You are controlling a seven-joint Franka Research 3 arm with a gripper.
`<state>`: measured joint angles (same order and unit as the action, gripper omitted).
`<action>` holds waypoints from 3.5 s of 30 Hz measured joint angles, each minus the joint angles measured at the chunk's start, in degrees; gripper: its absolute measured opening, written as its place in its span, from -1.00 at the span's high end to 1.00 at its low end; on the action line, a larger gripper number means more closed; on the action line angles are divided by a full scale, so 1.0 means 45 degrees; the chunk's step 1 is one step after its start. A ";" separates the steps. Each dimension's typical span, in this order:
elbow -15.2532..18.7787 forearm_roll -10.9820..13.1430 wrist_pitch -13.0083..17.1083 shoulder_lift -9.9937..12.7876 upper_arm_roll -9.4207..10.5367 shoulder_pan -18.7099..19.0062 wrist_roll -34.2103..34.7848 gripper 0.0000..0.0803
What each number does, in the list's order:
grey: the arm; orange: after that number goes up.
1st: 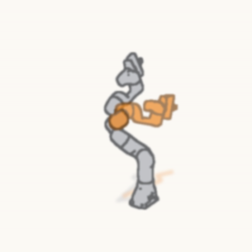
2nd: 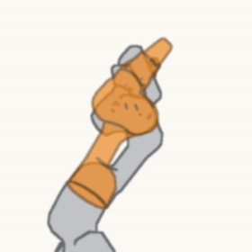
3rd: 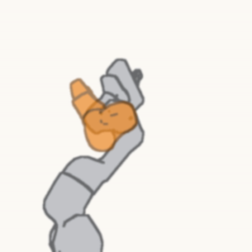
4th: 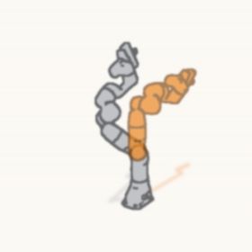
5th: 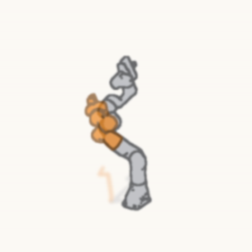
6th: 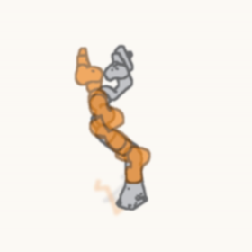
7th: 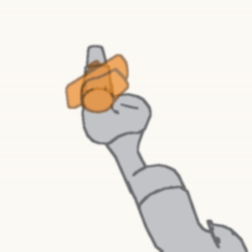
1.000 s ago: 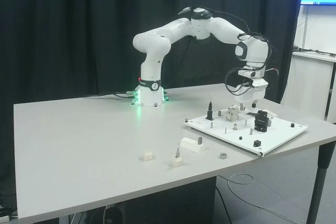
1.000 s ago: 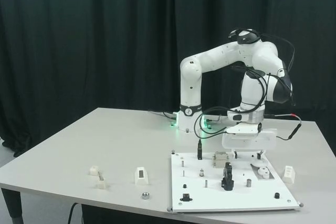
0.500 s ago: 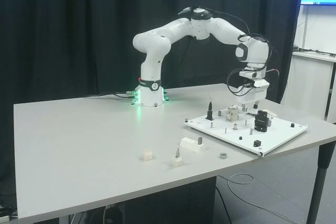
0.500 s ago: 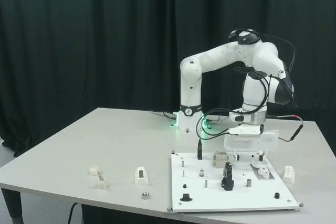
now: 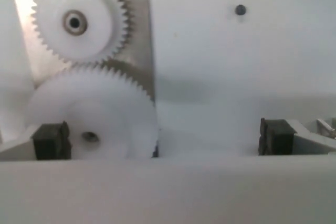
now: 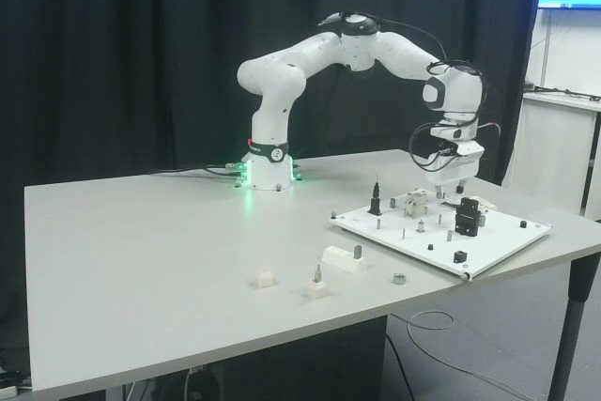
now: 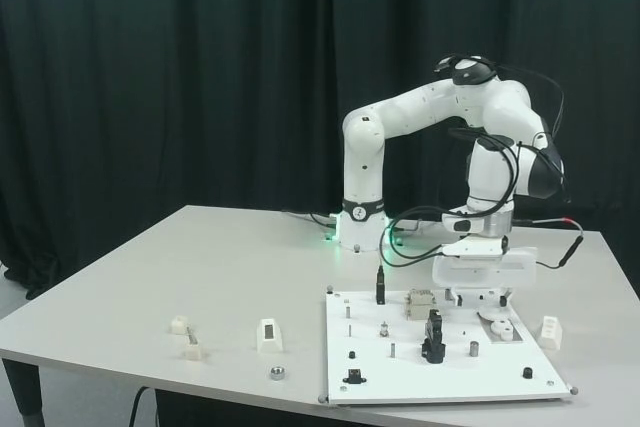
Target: Insert large gear.
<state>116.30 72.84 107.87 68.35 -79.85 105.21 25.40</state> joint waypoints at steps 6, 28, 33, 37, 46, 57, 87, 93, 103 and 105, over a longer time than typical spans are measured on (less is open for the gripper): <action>-0.0060 0.0089 0.0000 0.0000 0.0008 0.0144 0.0248 -0.99; -0.0103 0.0092 0.0677 0.0005 0.0390 0.0267 0.0728 -0.99; -0.0104 0.0091 0.0685 0.0005 0.0407 0.0255 0.0728 -0.99; -0.0202 0.0141 0.0663 -0.0003 0.0435 0.0264 0.0727 -0.39; -0.0347 0.0154 0.0614 -0.0005 0.0478 0.0267 0.0846 0.08; -0.0343 0.0146 0.0613 -0.0006 0.0479 0.0251 0.0832 0.17; -0.0507 0.0245 0.0629 -0.0006 0.0787 -0.0014 -0.2152 0.17; -0.0522 0.0246 0.0609 -0.0008 0.0794 -0.0037 -0.2152 0.17; -0.0521 0.0321 0.0567 -0.0015 0.0795 -0.0072 -0.1925 0.17; -0.0521 0.0324 0.0563 -0.0023 0.0798 -0.0083 -0.1833 0.17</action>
<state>113.96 74.30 110.40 68.24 -76.26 104.83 17.15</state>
